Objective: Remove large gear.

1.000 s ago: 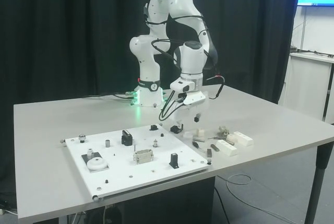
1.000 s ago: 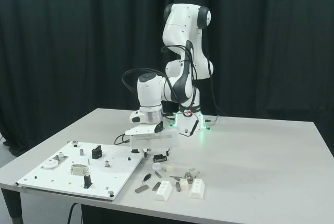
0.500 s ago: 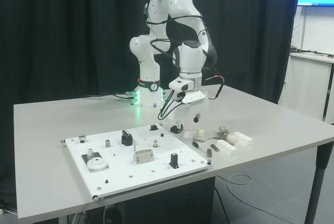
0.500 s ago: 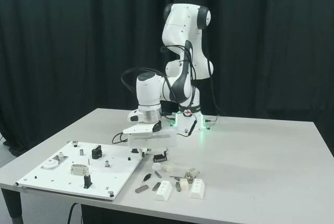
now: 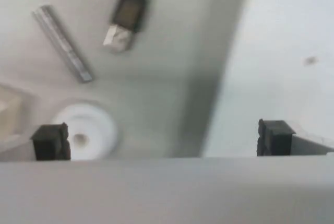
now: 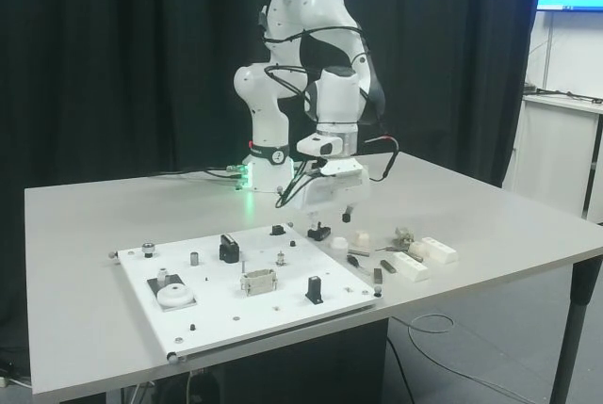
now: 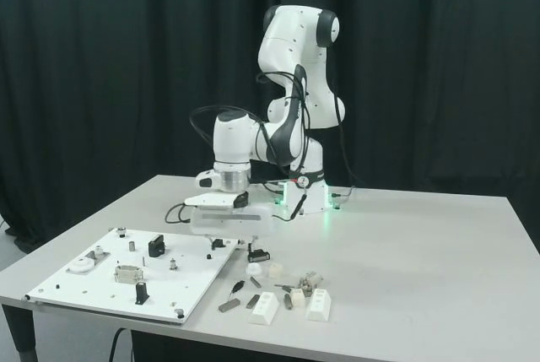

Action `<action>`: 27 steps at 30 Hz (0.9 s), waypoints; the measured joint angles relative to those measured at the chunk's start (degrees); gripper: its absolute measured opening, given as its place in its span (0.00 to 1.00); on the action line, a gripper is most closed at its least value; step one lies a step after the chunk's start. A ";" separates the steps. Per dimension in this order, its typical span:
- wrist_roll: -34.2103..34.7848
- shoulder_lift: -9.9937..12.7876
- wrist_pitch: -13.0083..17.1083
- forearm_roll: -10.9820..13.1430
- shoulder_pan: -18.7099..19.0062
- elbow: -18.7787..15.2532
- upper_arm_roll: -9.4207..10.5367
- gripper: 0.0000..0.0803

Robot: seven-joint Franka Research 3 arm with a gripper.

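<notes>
Surroundings: a white board lay flat on the grey table, with small black and metal fittings standing on it. Loose parts lay on the table beside the board's edge, among them two white blocks, a metal bar and a plug on a cable.
Large gear: a round white disc seated at the board's corner, well apart from the gripper; nothing stood between them but the low fittings.
Small wheel: a smooth white round piece with a centre hole lay on the table under the gripper.
Arm: the white arm was folded, wrist pointing down, the gripper hanging over the board's edge.
Jaws: the black fingertips stood wide apart, holding nothing.
</notes>
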 joint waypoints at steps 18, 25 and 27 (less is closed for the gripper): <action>-1.07 0.02 -0.01 -3.56 -1.06 5.35 -7.59 1.00; -2.15 0.29 -0.59 -4.31 -3.67 8.26 -8.15 1.00; -2.94 0.51 -0.80 -4.34 -4.55 9.18 -8.16 1.00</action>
